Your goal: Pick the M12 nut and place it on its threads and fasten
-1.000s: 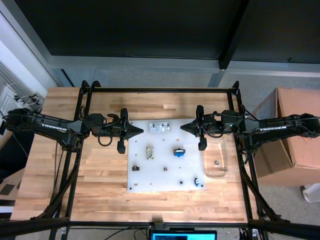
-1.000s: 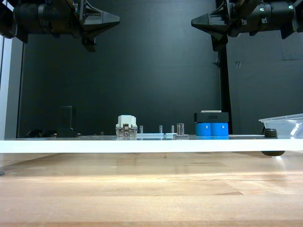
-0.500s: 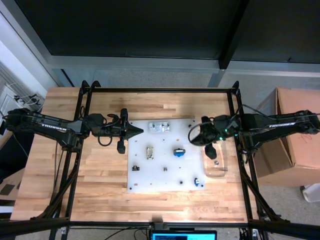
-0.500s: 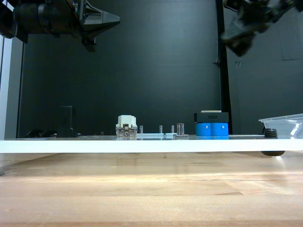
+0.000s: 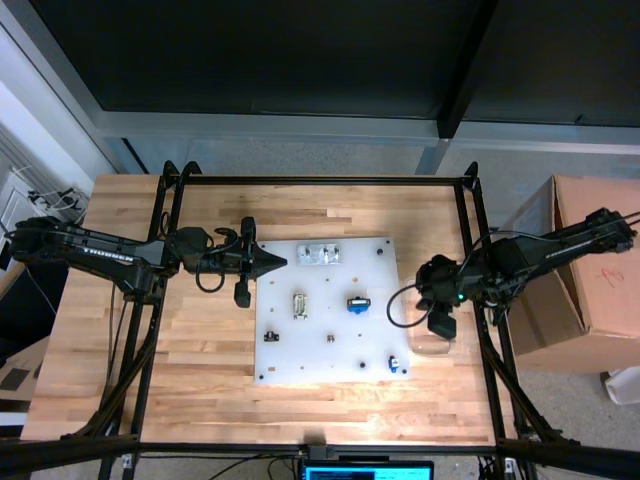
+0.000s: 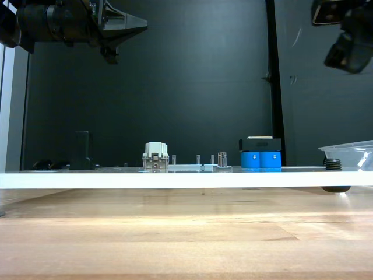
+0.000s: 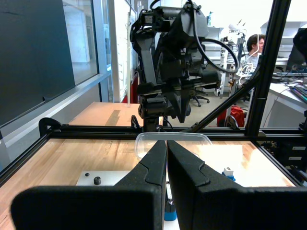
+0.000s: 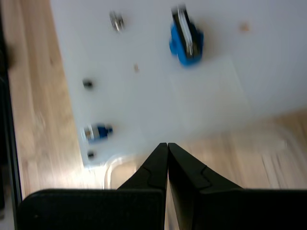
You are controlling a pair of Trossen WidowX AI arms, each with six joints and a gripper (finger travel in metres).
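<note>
Both grippers are clenched with nothing between their fingers. Above the clear tray (image 5: 431, 349) hangs the right gripper (image 8: 167, 144), hiding what lies beneath it, so I cannot tell where the silver nut is. Its stud (image 6: 333, 165) shows bare ribs. Meanwhile the left gripper (image 5: 283, 263) hovers over the board (image 5: 300, 350) at its far left corner.

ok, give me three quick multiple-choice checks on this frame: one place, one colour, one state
1. The right claw hangs over: A the clear tray; B a red bin; C a stack of plates.
2. The black-capped connector has a body that is: A red; B blue; C green.
3. The left claw, high over the board at its left edge, is: A shut; B wide open; C gripping a nut.
Key: 1A, the tray rim lies under its shut tips. 2B, the low view shows blue. 3A, its fingers meet. The nut is not visible; the stud is bare.
</note>
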